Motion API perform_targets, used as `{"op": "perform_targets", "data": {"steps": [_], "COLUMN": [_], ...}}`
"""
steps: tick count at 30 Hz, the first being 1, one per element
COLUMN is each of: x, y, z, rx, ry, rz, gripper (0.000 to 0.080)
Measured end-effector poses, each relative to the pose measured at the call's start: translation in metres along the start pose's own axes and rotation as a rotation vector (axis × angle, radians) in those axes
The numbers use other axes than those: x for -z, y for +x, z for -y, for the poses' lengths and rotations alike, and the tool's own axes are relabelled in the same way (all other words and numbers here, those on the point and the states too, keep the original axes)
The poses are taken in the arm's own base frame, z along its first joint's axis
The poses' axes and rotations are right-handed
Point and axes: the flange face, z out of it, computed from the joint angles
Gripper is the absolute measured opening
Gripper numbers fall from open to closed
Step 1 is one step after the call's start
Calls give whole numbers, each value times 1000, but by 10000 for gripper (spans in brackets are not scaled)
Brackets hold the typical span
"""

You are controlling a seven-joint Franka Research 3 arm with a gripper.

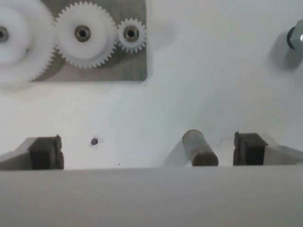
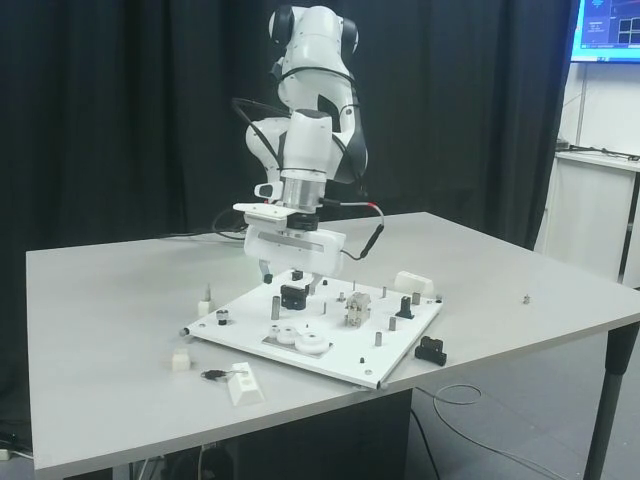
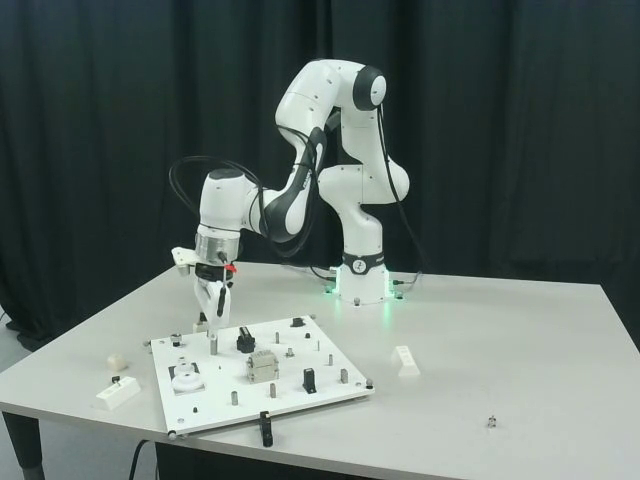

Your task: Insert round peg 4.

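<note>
A white board (image 2: pixel 400 345) of small parts lies on a grey table (image 2: pixel 100 300). Three white gears (image 1: pixel 85 34) sit at the board's 9 o'clock edge in the second room view. The gripper (image 1: pixel 147 150) hangs just above the board with its fingers spread wide, holding nothing. A grey peg (image 1: pixel 200 147) stands upright between them, nearer one finger, probably so they can close on it.

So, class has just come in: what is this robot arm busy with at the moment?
The white arm holds its pincer open just above the white board on the grey table. A round peg stands between the two fingers, nearer one than the other, and neither touches it. Three white gears lie beyond. Nothing is gripped.
</note>
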Motion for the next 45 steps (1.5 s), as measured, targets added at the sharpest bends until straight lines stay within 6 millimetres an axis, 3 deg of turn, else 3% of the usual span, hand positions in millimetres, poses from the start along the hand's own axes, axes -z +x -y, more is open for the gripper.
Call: {"op": "perform_targets", "data": {"steps": [19,45], "x": [4,-6], "y": [-11,-16], "z": [5,-2], "rx": [23,8], "ry": [7,-43], "rz": [2,21], "gripper": [800,800]}}
